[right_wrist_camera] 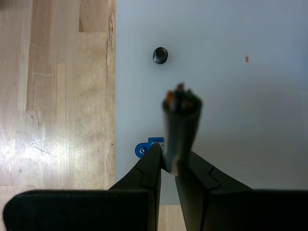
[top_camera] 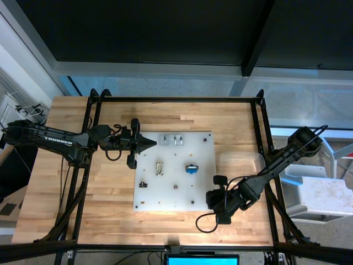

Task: Remove the rj45 connector and place it in the container

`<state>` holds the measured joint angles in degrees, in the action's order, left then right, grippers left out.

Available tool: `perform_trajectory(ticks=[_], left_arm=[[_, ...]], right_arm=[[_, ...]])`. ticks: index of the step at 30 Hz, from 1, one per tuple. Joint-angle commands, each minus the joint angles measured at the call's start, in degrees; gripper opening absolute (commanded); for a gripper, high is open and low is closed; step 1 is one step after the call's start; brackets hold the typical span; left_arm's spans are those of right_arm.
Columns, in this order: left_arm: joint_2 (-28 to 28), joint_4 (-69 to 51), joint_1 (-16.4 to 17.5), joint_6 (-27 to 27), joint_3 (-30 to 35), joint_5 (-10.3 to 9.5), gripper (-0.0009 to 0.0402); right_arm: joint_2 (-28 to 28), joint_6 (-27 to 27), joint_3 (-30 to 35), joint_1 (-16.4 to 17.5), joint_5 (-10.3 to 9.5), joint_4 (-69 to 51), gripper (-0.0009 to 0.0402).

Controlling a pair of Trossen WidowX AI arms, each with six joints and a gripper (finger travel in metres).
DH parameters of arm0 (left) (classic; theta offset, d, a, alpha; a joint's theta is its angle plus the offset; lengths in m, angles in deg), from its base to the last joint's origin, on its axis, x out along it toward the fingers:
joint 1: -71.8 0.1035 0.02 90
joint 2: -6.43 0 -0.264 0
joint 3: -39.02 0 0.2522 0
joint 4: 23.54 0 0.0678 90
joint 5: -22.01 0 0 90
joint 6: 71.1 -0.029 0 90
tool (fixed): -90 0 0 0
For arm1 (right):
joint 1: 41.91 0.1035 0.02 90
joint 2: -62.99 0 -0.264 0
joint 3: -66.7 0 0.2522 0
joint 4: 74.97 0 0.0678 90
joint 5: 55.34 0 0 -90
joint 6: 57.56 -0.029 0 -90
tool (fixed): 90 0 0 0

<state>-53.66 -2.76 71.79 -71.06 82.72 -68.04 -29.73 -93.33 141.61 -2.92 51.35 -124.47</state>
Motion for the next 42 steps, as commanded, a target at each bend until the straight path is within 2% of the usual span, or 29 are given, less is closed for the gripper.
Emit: perform_trajectory(ticks=[1, 17, 30, 35, 42], left_arm=[[0.0, 0.0, 0.0, 0.0, 0.0, 0.02, 0.0000], [0.0, 0.0, 0.0, 0.0, 0.0, 0.02, 0.0000], [0.0, 0.0, 0.0, 0.0, 0.0, 0.02, 0.0000], [0.0, 0.0, 0.0, 0.0, 0.0, 0.02, 0.0000], [0.0, 0.0, 0.0, 0.0, 0.0, 0.02, 0.0000]], right_arm=[[0.5, 0.3, 0.9, 0.0, 0.04, -0.3, 0.0000], [5.3, 0.3, 7.4, 0.0, -0.17, -10.2, 0.0000], [6.6, 0.3, 7.5, -0.5, -0.24, -11.3, 0.0000], [10.7, -0.1, 6.2, -1.5, -0.24, -15.7, 0.0000], [17.4, -0.2, 0.7, -3.5, -0.26, -18.1, 0.0000]])
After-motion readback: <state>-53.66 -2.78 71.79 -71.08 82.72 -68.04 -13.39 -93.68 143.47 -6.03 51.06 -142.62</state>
